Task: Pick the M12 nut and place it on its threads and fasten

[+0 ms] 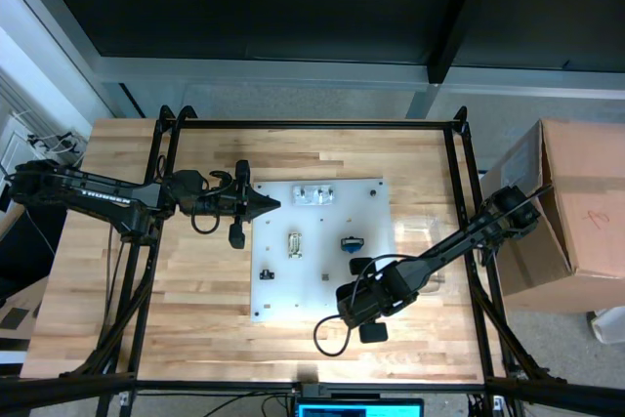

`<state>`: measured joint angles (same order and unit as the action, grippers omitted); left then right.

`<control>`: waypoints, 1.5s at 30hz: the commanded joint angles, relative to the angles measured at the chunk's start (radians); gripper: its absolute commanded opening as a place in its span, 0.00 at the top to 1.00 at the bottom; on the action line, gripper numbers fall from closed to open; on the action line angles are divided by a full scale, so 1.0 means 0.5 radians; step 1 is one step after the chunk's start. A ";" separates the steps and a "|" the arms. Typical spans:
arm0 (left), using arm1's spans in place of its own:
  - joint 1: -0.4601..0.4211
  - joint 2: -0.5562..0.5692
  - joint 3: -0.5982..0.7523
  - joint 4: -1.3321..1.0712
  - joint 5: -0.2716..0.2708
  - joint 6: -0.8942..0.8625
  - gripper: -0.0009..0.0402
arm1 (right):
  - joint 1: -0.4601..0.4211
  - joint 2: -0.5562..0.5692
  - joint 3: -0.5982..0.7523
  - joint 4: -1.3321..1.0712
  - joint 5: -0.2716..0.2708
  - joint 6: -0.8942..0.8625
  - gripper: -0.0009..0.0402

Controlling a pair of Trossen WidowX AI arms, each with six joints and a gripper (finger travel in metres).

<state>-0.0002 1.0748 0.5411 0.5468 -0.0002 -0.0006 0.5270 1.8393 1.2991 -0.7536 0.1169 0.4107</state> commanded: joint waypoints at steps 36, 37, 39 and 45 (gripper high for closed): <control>0.000 0.001 0.001 0.001 0.000 0.001 0.98 | 0.011 -0.025 -0.251 0.292 0.080 0.024 0.95; 0.001 0.001 0.001 0.001 0.000 0.001 0.98 | 0.011 -0.025 -0.246 0.293 0.080 0.023 0.95; 0.000 0.001 0.001 0.001 0.000 0.001 0.98 | 0.011 -0.025 -0.239 0.292 0.080 0.023 0.95; 0.000 0.001 0.001 0.001 0.000 0.001 0.98 | 0.011 -0.025 -0.237 0.291 0.037 0.019 0.95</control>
<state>-0.0002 1.0748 0.5415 0.5472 -0.0002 -0.0002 0.5327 1.8244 1.1809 -0.6075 0.1528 0.4217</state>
